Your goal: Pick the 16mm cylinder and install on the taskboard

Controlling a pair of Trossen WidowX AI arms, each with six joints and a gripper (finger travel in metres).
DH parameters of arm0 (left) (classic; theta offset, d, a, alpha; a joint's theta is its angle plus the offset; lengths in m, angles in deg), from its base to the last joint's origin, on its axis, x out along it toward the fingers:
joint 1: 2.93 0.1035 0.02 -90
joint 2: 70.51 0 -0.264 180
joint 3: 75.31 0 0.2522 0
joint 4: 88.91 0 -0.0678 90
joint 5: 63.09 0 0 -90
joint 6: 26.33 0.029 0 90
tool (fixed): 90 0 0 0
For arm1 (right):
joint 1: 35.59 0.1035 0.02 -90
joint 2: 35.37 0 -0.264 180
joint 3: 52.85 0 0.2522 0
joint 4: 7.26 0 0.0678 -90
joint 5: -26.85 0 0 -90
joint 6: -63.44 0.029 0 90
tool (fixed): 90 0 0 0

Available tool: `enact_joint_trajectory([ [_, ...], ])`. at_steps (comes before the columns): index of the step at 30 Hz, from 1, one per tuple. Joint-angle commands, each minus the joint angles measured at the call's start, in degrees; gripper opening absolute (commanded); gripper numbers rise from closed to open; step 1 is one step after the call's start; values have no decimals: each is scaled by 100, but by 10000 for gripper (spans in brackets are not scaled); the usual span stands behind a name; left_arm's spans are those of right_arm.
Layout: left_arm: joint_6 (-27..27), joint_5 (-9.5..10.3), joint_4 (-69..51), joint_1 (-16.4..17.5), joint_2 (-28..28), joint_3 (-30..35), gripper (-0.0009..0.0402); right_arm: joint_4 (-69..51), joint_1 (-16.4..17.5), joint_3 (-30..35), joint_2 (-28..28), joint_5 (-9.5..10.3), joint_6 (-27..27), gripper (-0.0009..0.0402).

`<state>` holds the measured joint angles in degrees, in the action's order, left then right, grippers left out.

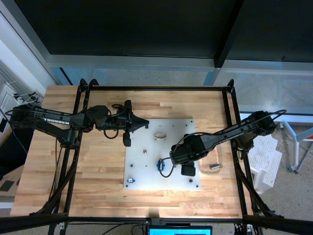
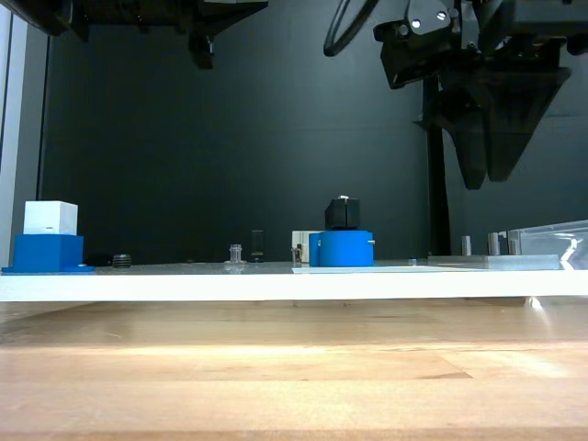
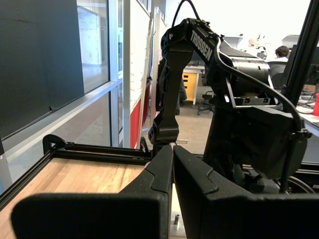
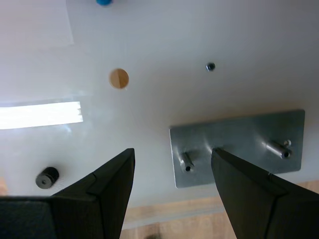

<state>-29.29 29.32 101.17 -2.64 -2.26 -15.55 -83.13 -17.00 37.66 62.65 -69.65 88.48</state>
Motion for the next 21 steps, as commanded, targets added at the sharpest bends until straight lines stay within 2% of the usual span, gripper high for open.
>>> enact_joint_trajectory([
  [1,2,0,0,0,0,2,0,72,-2,2,2,0,4,209],
  [21,2,0,2,0,-2,2,0,107,46,-96,-125,2,9,208],
])
